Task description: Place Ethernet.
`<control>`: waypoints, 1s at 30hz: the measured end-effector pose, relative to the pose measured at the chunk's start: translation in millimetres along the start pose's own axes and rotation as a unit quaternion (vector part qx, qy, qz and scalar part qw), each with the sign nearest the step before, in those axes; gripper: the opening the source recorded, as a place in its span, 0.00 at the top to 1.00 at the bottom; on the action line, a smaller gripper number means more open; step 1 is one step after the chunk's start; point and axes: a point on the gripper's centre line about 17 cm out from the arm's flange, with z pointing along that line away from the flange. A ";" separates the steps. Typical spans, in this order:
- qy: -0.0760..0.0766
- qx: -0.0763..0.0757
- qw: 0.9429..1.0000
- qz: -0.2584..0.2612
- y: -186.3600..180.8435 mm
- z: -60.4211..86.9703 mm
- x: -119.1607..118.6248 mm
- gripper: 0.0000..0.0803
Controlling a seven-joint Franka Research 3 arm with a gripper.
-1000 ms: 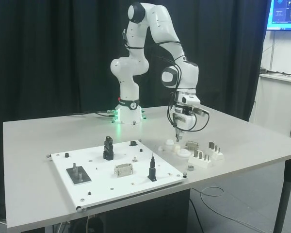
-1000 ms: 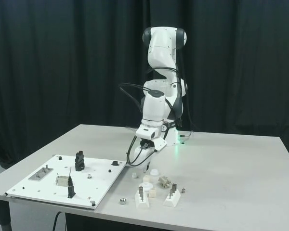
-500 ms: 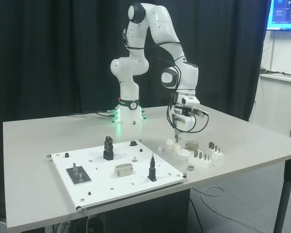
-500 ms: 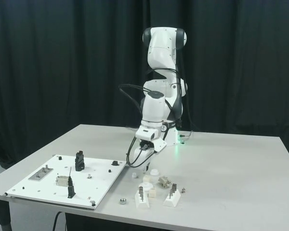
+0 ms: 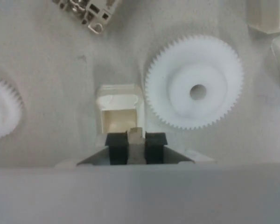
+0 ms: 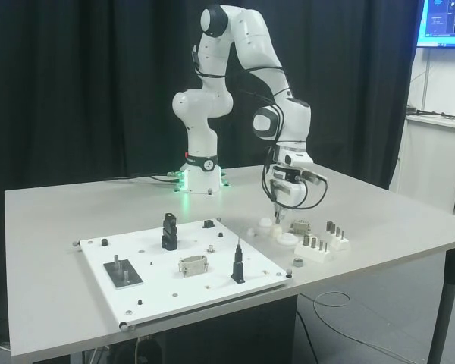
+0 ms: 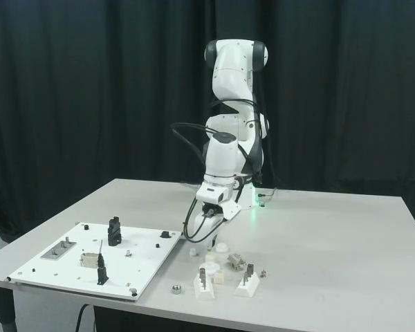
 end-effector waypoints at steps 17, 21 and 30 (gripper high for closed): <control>-0.001 0.006 1.000 -0.005 -4.7 5.0 -1.0 0.91; -0.001 0.007 1.000 -0.006 -6.5 5.9 -0.3 0.91; -0.001 0.008 1.000 -0.016 -7.6 6.1 1.9 0.91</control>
